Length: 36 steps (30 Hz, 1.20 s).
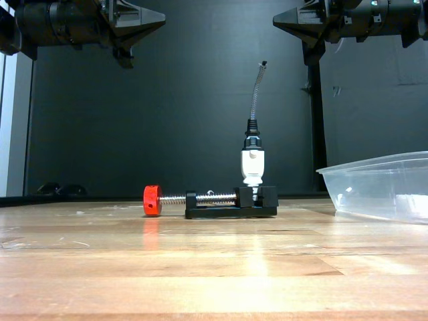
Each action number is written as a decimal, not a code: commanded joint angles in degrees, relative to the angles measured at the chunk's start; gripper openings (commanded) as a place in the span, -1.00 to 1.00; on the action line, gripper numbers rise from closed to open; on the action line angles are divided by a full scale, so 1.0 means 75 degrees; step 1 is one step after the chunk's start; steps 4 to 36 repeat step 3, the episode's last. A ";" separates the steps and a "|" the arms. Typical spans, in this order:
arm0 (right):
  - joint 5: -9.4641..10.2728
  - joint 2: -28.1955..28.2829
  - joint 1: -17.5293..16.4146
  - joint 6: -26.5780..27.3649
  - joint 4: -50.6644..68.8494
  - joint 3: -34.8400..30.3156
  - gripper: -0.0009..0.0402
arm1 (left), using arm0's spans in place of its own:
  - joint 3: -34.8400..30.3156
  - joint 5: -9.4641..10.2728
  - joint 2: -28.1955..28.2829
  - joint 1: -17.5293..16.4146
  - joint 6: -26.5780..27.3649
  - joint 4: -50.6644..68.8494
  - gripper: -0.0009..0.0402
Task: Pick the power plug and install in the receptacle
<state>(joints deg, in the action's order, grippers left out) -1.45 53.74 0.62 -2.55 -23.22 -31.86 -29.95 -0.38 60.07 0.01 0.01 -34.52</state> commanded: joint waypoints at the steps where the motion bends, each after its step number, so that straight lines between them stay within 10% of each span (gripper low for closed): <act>1: 0.0000 0.0000 0.0000 0.0000 0.0000 0.0000 -0.96 | 0.0000 0.0000 0.0003 0.0000 -0.0003 0.0000 -0.96; 36: 0.0000 0.0000 0.0000 0.0000 0.0000 0.0000 -0.96 | 0.0000 0.0000 0.0003 -0.0003 -0.0003 0.0000 -0.96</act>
